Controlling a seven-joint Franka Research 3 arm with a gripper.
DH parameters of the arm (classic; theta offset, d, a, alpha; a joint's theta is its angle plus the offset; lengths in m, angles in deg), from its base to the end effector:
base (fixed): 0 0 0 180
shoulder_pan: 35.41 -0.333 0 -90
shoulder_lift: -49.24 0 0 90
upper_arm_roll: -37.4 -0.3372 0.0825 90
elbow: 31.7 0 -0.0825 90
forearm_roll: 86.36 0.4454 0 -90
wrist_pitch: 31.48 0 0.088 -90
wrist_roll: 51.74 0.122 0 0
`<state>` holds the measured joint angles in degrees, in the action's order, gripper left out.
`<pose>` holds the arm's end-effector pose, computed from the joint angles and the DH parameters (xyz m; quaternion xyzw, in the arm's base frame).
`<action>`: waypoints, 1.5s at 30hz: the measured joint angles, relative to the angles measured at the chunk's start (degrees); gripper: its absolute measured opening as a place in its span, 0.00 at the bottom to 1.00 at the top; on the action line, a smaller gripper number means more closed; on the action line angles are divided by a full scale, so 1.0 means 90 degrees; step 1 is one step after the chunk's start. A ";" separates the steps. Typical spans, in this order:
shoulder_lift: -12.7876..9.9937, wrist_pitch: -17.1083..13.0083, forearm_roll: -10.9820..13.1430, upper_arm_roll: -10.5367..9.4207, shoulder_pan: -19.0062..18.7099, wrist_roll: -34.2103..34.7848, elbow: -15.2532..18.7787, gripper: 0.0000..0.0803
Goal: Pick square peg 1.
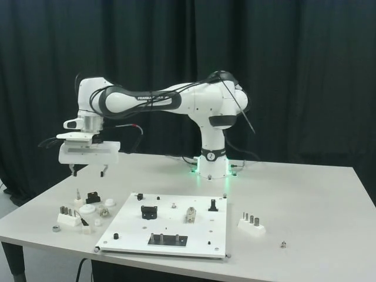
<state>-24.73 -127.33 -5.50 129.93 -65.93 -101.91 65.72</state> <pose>0.6166 -0.3747 0.3446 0.9851 -0.1514 0.0808 0.0143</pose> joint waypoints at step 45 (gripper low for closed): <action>-0.0008 0.0157 -0.1026 -0.0989 0.2149 -0.3658 -0.2823 1.00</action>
<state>-24.80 -125.91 -14.73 121.03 -46.59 -134.84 40.31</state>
